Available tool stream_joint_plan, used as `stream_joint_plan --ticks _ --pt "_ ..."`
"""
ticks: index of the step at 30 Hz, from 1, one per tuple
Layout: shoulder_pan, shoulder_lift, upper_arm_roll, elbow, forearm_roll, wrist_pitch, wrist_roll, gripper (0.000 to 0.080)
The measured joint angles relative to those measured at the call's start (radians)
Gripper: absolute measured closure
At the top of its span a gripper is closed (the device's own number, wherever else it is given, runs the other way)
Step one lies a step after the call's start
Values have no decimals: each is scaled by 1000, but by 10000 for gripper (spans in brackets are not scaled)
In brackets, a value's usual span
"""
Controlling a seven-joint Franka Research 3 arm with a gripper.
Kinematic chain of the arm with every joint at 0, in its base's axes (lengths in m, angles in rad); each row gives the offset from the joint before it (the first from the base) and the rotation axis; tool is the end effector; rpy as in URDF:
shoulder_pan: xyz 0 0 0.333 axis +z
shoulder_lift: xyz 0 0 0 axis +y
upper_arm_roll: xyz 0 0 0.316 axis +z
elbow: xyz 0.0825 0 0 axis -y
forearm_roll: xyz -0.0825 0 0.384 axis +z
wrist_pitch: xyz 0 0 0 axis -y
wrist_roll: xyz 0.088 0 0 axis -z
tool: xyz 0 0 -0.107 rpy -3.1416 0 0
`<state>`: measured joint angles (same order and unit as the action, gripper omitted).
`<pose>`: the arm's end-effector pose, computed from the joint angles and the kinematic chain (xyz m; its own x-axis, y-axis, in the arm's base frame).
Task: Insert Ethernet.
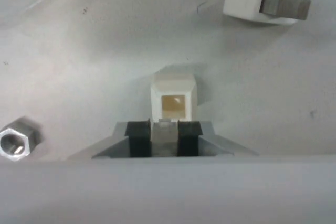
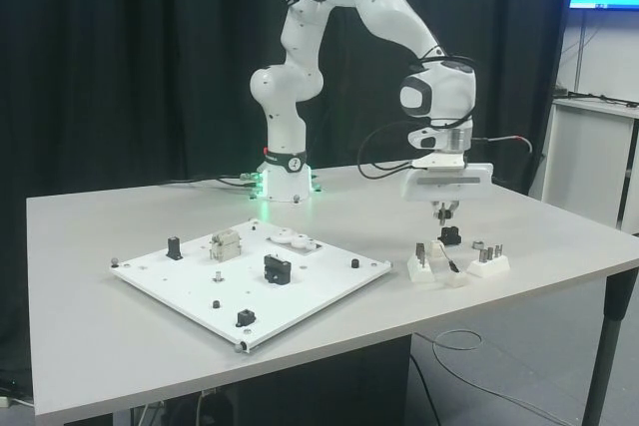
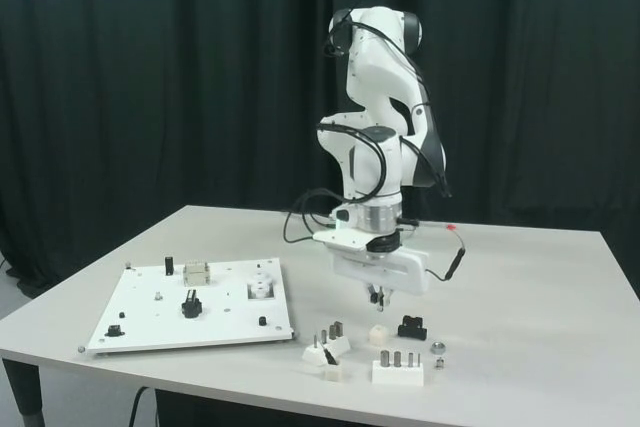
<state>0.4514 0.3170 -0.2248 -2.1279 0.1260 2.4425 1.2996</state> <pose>0.5598 0.1307 0.2632 0.4011 -0.9160 -0.0097 -0.9160 -0.4010 -0.0108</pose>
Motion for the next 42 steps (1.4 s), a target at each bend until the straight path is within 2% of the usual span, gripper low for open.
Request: stream_joint_plan --ticks 6,18,42 --pt "0 -1 -5 15 -1 -19 0 699" --pt "0 -1 -9 22 -4 -21 -3 699" --pt "-1 1 -34 71 -62 -60 -70 699"
